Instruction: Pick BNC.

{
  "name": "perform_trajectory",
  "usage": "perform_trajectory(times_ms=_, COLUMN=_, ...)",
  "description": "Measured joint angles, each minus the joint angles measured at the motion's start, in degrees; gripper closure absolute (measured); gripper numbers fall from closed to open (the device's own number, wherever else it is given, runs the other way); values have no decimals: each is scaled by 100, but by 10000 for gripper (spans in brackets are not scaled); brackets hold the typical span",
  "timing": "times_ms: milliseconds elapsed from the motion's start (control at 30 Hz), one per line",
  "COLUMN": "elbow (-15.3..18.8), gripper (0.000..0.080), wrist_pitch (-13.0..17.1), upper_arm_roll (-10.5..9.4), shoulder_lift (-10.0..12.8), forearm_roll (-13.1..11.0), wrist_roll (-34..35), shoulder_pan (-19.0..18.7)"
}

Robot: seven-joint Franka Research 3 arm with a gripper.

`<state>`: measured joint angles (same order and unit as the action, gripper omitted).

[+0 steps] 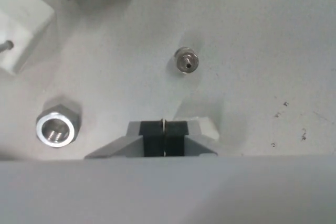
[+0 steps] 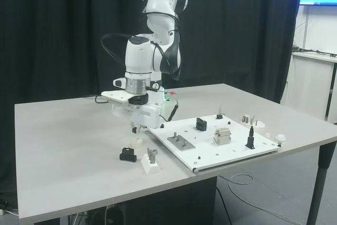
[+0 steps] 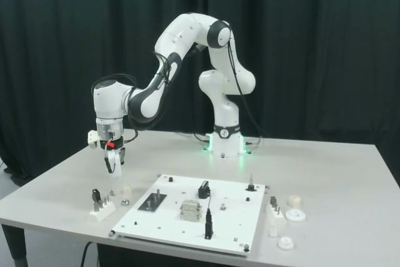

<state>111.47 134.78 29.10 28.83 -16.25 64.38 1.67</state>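
Gripper [image 1: 164,137] hangs above the grey table [image 1: 252,35], its 2 black pads pressed together, holding nothing. The BNC [image 1: 186,60] stands upright just beyond the fingertips: small, metal, surely light, rigid and slick. Best pinched across its round barrel.

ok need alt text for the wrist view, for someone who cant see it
Looking down past the shut tool, which holds nothing, a small metal BNC connector stands on the grey table just ahead of the fingertips. A hexagonal metal nut sits off to one side.
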Motion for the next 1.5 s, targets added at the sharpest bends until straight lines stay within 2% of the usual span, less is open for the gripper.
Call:
perform_trajectory(times_ms=433, elbow=-73, gripper=802, wrist_pitch=4, upper_arm_roll=4, shoulder_lift=-21, forearm_roll=33, wrist_roll=265, shoulder_pan=-44)
perform_trajectory(times_ms=467, elbow=-78, gripper=640, wrist_pitch=4, upper_arm_roll=5, shoulder_lift=-25, forearm_roll=50, wrist_roll=265, shoulder_pan=-51)
perform_trajectory(times_ms=733, elbow=-84, gripper=640, wrist_pitch=-10, upper_arm_roll=6, shoulder_lift=-94, forearm_roll=117, wrist_roll=265, shoulder_pan=-85)
perform_trajectory(times_ms=767, elbow=-84, gripper=76, wrist_pitch=-14, upper_arm_roll=6, shoulder_lift=-103, forearm_roll=118, wrist_roll=265, shoulder_pan=-87)
perform_trajectory(times_ms=933, elbow=-84, gripper=76, wrist_pitch=-46, upper_arm_roll=6, shoulder_lift=-144, forearm_roll=122, wrist_roll=265, shoulder_pan=-91)
perform_trajectory(times_ms=967, elbow=-84, gripper=21, wrist_pitch=-53, upper_arm_roll=6, shoulder_lift=-150, forearm_roll=122, wrist_roll=265, shoulder_pan=-91)
perform_trajectory(times_ms=1233, elbow=-86, gripper=6, wrist_pitch=-97, upper_arm_roll=7, shoulder_lift=-178, forearm_roll=145, wrist_roll=265, shoulder_pan=-91)
perform_trajectory(times_ms=1500, elbow=-92, gripper=3, wrist_pitch=-124, upper_arm_roll=7, shoulder_lift=-191, forearm_roll=340, wrist_roll=218, shoulder_pan=-92)
